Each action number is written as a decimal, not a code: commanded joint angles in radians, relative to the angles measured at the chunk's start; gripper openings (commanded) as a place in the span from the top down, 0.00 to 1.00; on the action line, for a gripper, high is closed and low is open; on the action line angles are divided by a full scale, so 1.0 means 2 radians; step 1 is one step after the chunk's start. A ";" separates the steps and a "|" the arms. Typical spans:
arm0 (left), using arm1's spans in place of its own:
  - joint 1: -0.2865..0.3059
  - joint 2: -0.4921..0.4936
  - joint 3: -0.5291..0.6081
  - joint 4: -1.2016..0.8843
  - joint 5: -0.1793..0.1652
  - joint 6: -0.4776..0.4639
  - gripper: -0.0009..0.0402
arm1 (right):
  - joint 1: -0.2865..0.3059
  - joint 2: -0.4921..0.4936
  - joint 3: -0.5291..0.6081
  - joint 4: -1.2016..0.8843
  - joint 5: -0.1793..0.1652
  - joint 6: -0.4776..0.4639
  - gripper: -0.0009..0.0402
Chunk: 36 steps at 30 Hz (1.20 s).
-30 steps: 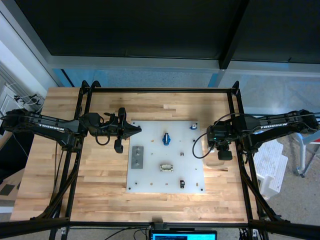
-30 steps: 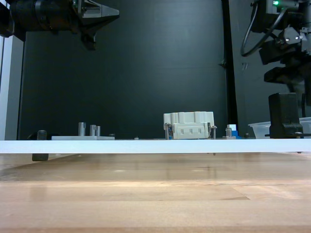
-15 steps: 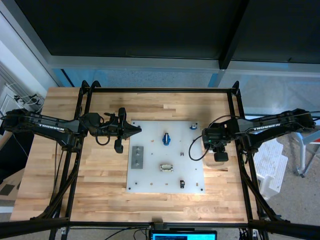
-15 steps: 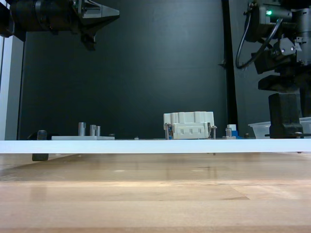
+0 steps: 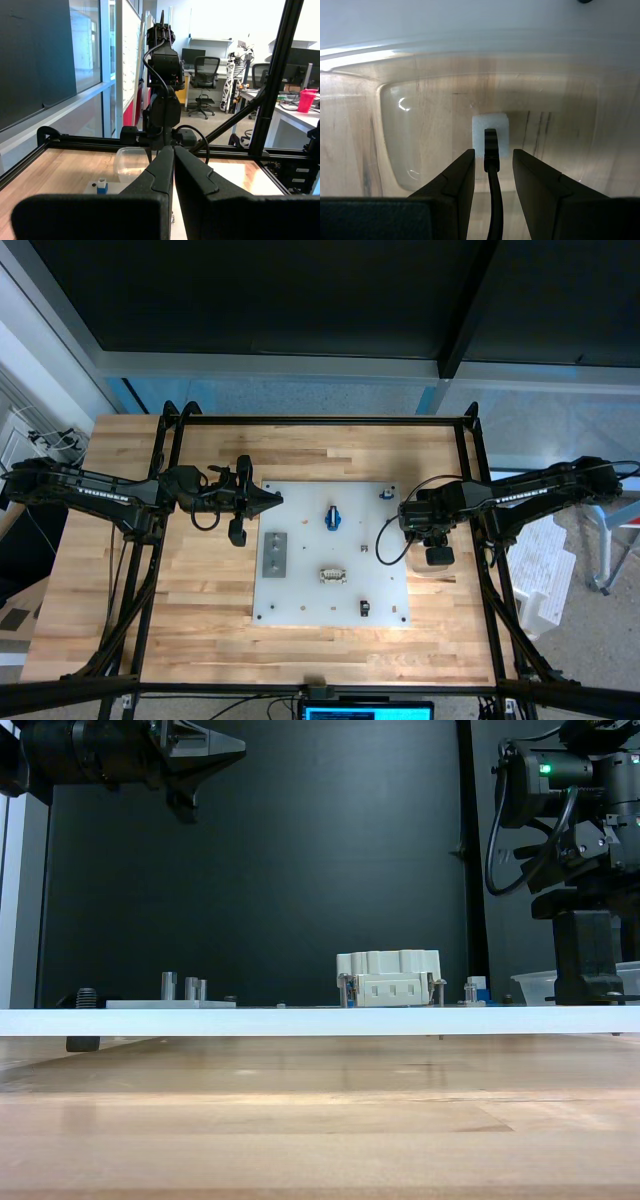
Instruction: Pick the USB connector and install on taskboard
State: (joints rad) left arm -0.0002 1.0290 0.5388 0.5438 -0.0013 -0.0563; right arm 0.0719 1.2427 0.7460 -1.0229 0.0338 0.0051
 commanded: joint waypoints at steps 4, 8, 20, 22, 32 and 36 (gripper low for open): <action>0.000 0.000 0.000 0.000 0.000 0.000 0.98 | 0.001 0.005 0.000 0.000 0.000 0.000 0.76; 0.000 0.000 0.000 0.000 0.000 0.000 0.98 | 0.002 0.005 0.000 0.000 0.000 0.000 0.81; 0.000 0.000 0.000 0.000 0.000 0.000 0.98 | 0.004 0.005 0.000 0.000 0.000 0.001 0.94; 0.000 0.000 0.000 0.000 0.000 0.000 0.98 | 0.004 0.005 0.000 0.000 -0.002 0.000 0.97; 0.000 0.000 0.000 0.000 0.000 0.000 0.98 | 0.004 -0.003 0.001 -0.001 -0.004 -0.001 0.98; 0.000 0.000 0.000 0.000 0.000 0.000 0.98 | 0.004 -0.014 0.002 -0.002 -0.003 0.001 0.98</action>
